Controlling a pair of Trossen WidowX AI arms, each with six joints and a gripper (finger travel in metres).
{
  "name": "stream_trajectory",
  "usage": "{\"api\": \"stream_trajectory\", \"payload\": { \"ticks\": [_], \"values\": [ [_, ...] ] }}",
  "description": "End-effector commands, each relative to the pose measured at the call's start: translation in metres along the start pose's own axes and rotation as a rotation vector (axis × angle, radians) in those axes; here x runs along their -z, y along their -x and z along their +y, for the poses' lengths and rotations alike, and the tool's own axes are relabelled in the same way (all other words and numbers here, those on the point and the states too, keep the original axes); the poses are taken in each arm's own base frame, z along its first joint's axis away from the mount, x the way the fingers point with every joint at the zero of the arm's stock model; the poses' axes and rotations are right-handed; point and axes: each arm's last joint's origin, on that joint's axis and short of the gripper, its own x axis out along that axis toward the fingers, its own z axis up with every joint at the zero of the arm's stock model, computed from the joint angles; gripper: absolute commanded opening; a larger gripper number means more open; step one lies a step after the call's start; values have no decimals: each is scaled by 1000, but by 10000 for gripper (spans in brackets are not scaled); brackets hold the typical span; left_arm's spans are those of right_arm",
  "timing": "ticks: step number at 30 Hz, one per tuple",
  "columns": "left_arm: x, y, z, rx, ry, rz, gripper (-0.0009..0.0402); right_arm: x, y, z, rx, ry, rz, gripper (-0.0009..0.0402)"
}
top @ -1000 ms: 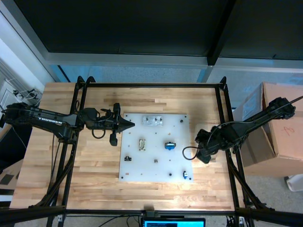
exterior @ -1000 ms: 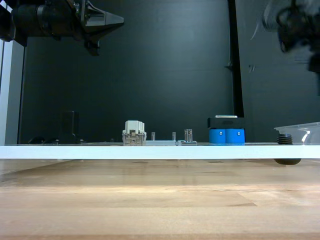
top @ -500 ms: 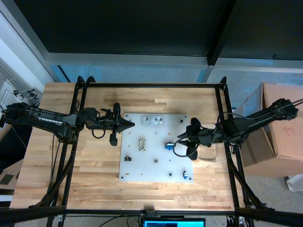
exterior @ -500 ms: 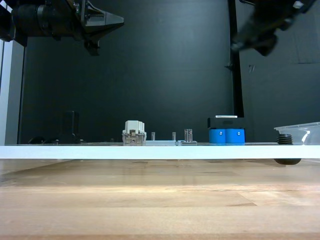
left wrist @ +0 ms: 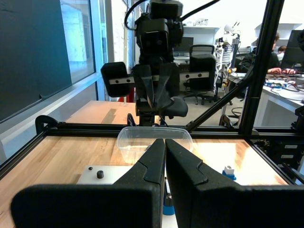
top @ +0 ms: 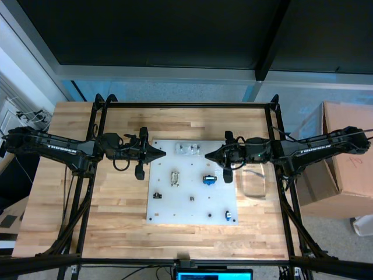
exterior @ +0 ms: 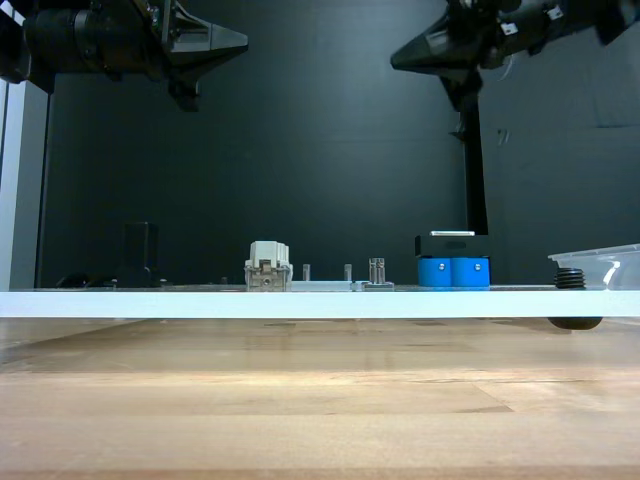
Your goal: Remove the RJ45 connector from the taskboard and place in the container
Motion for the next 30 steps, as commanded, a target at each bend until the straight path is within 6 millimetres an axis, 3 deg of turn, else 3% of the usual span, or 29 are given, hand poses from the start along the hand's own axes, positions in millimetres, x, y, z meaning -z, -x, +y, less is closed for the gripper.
{"api": "stream_trajectory", "payload": {
  "ticks": [1,12,30],
  "values": [
    [0,0,0,0,0,0,0,3,-1,-6,-4,17,-69,1],
    [0,0,0,0,0,0,0,18,2,-19,-75,15,-216,0],
    [0,0,0,0,0,0,0,22,2,-19,-97,18,-217,0]
  ]
}}
